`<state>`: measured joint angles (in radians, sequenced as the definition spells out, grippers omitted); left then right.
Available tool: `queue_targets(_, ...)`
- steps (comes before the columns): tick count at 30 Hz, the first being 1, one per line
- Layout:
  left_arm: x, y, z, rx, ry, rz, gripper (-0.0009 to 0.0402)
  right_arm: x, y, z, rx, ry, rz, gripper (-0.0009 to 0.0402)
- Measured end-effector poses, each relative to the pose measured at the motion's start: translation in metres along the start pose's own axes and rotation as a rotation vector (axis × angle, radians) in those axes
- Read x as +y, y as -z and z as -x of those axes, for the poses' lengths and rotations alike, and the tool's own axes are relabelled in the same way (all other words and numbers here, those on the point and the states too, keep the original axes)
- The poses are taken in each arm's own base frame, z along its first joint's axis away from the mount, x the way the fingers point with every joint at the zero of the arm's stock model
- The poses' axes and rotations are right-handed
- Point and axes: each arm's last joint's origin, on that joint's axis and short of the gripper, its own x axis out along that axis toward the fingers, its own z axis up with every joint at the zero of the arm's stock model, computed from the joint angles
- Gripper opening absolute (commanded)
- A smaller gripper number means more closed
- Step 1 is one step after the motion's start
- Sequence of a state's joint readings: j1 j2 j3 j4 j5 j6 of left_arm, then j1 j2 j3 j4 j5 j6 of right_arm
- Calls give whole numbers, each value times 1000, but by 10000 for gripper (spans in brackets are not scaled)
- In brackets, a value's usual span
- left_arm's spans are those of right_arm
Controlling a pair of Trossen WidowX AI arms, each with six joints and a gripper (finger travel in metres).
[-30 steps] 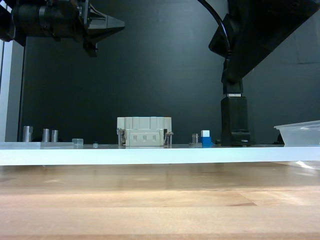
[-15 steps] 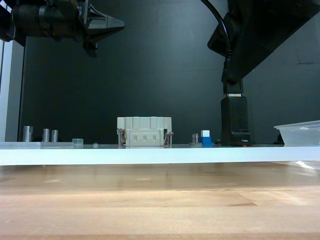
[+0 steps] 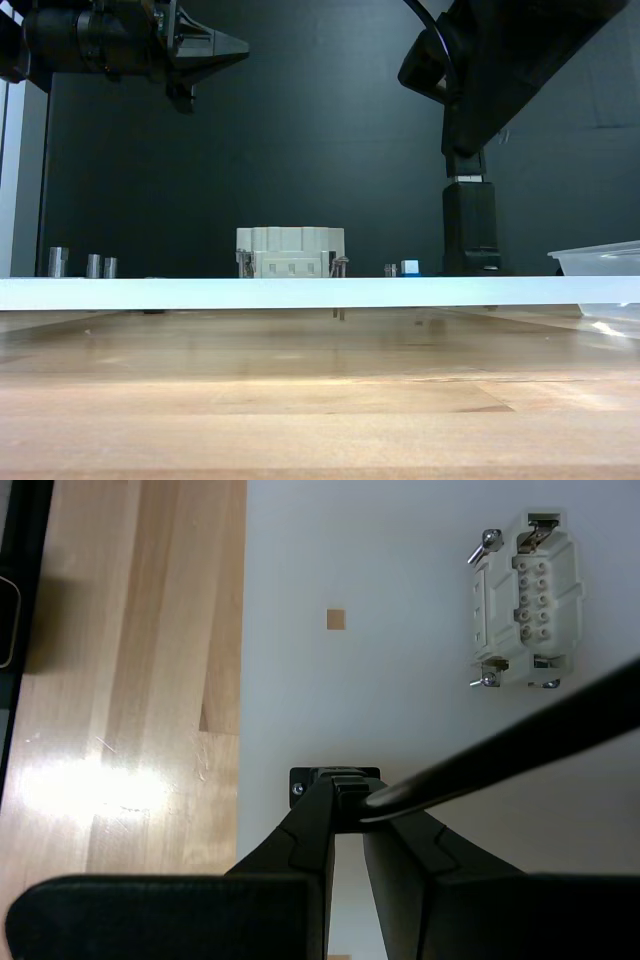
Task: Remove the USB connector from the USB hub and place in the container
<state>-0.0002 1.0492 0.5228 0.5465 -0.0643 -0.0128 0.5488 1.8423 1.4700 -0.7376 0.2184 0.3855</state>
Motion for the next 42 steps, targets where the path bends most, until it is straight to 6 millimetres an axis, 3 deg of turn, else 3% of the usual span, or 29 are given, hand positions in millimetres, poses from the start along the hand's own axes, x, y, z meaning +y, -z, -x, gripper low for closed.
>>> queue_targets(14,0,0,0,-1,0,0,1,0,4,-3,-1,-6,0,0)
queue_targets(28,0,0,0,0,0,0,1,4,26,0,-127,3,-39,0)
queue_targets(42,0,0,0,0,0,0,1,4,36,14,-212,10,-58,0)
